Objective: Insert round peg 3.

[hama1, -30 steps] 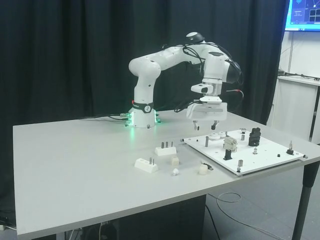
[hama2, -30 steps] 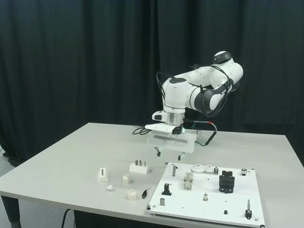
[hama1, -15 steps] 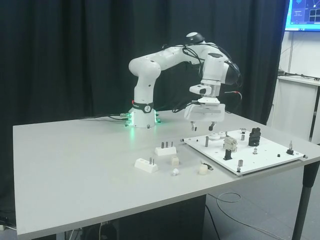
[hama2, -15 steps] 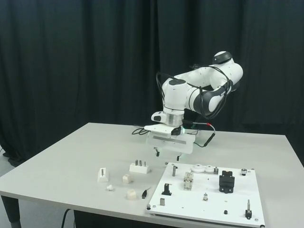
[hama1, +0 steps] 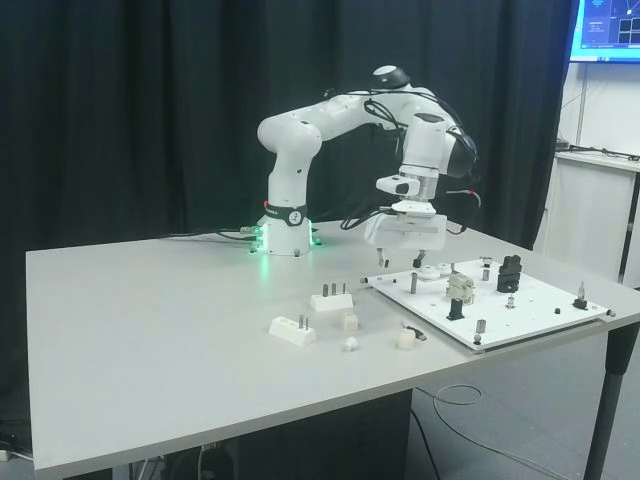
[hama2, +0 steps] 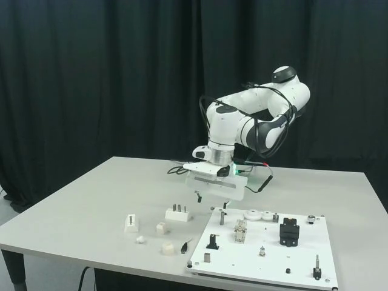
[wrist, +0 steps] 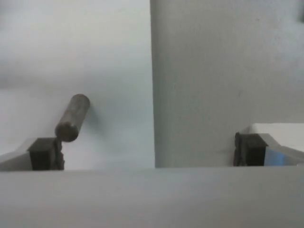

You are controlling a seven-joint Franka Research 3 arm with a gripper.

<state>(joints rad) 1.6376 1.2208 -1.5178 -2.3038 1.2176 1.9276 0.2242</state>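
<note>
Pincer (hama2: 211, 199) of mine hangs open and empty above the near-left corner of the white board (hama2: 303, 265), while round pegs stand upright in a white holder block (hama2: 177, 213) on the grey desk (hama2: 91, 206), lower and leftward; which is peg 3 I cannot tell.
</note>
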